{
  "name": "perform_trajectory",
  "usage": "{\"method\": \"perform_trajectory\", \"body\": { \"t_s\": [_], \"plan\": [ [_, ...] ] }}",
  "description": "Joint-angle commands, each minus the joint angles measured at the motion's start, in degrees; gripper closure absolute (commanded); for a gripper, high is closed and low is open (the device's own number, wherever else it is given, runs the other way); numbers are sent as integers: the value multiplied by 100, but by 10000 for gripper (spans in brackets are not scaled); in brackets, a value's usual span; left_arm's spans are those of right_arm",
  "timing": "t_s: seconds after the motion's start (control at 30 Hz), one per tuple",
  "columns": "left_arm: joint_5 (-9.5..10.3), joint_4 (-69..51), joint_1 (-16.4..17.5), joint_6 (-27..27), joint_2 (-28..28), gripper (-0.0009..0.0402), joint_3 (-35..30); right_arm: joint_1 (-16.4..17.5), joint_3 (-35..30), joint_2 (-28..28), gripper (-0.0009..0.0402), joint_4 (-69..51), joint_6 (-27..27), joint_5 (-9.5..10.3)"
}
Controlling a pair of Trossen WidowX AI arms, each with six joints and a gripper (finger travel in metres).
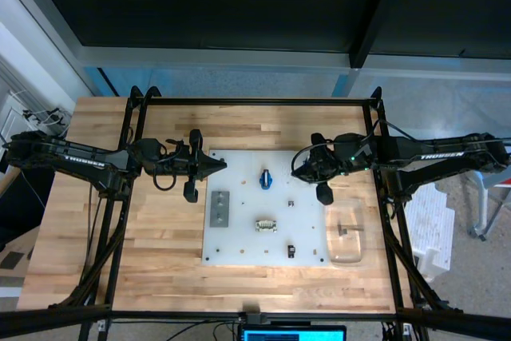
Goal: Pick the 16mm bar and install on taskboard
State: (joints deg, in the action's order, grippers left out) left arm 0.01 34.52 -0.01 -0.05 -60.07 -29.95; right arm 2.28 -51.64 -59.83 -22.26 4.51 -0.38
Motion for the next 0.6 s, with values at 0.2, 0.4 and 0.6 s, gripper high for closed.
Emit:
{"method": "perform_trajectory", "body": {
  "t_s": [0.2,0.4,0.6],
  "plan": [
    [0,2,2,0,-2,393,0,227,-426,-4,394,-1180,264,-173],
    [0,4,0,0,-2,393,0,417,-616,-4,394,-1998,483,-181],
    [0,2,0,0,-2,393,0,719,-837,-4,394,-2848,730,-426]
  ]
}}
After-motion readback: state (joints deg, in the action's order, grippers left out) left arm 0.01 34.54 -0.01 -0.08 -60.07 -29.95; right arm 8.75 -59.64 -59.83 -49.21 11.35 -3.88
